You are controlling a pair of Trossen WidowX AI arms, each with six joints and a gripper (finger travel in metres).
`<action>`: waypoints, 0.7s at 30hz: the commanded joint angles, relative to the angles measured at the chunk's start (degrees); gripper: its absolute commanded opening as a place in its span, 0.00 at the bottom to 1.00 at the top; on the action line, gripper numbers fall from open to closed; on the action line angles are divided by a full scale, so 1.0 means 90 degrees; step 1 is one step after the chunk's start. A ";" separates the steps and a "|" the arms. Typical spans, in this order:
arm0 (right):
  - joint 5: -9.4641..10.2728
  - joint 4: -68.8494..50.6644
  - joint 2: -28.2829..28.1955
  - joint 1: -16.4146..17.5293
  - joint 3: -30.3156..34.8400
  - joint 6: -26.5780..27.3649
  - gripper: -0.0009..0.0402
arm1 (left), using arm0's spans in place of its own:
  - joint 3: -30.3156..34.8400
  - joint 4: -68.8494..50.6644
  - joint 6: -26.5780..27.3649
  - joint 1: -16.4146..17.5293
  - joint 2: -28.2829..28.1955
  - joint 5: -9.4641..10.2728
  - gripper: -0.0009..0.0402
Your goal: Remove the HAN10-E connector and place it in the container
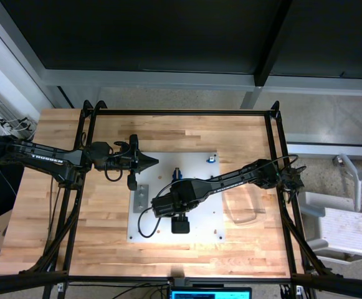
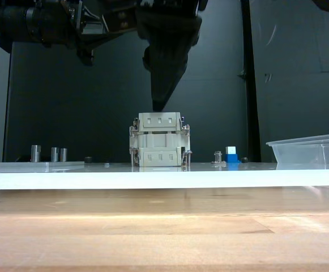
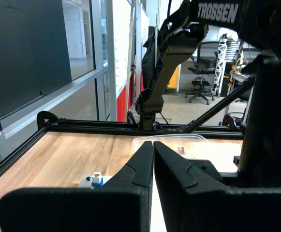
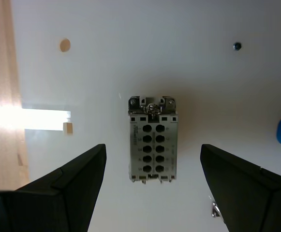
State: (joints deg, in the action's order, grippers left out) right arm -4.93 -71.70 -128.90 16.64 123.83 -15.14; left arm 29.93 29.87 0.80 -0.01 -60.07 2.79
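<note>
Right end effector (image 4: pixel 151 153) hangs directly above the HAN10-E connector (image 4: pixel 151 144), a small beige-grey rectangular plastic block with 10 dark pin holes in 2 rows of 5, its 2 black fingers spread wide and well clear of the block's long sides. In the low view its tip is just above the block's top face and does not seem to touch it. The connector stands upright on the flat white board (image 4: pixel 213 72), between the board's middle and its near edge. It appears to sit stacked on a matching lower housing, with small metal clips and screws at its ends. It looks rigid, light and not fragile, but its moulded sides are smooth and probably a little slippery, and the seating below may resist at first. The best hold is likely across the 2 long flat flanks of the upper block, above the seam and clear of the metal hardware, followed by a straight upward pull so nothing jams. The shallow clear plastic container (image 2: pixel 308 148) rests on the wooden counter (image 1: pixel 75 237) just beside the board's right edge. Left end effector (image 3: pixel 153 155) is parked above the board's far-left corner with its fingers together, holding nothing.
</note>
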 commanded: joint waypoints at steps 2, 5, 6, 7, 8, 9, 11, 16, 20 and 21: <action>-0.0002 0.0080 -0.0121 -0.0002 -0.0007 0.0024 0.67 | 0.0002 0.0000 0.0000 0.0002 -0.0002 -0.0002 0.02; -0.0010 0.0189 -0.0202 -0.0005 -0.0097 0.0061 0.67 | 0.0002 -0.0002 0.0000 0.0002 -0.0002 -0.0002 0.02; -0.0002 0.0194 -0.0202 -0.0005 -0.0107 0.0063 0.67 | 0.0002 0.0002 0.0000 0.0002 -0.0002 -0.0002 0.02; -0.0002 0.0236 -0.0204 -0.0007 -0.0148 0.0070 0.67 | 0.0002 0.0000 0.0000 0.0000 -0.0002 0.0000 0.02; -0.0002 0.0308 -0.0228 -0.0012 -0.0214 0.0073 0.67 | 0.0002 0.0000 0.0000 0.0002 -0.0002 -0.0002 0.02; 0.0000 0.0369 -0.0226 -0.0012 -0.0274 0.0073 0.67 | 0.0002 -0.0002 0.0000 0.0002 -0.0002 0.0000 0.02; 0.0002 0.0415 -0.0226 -0.0017 -0.0338 0.0075 0.67 | 0.0002 -0.0002 0.0000 0.0002 -0.0002 -0.0002 0.02; 0.0000 0.0444 -0.0226 -0.0039 -0.0413 0.0119 0.66 | 0.0002 0.0000 0.0000 0.0002 -0.0002 -0.0002 0.02; 0.0000 0.0444 -0.0214 -0.0058 -0.0413 0.0151 0.61 | 0.0002 -0.0002 0.0000 0.0000 -0.0002 -0.0002 0.02; 0.0000 0.0444 -0.0214 -0.0061 -0.0413 0.0175 0.59 | 0.0002 0.0000 0.0000 0.0002 -0.0002 -0.0002 0.02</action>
State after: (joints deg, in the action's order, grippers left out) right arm -4.93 -67.68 -130.98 16.12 120.07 -13.80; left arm 29.95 29.89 0.80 -0.01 -60.07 2.76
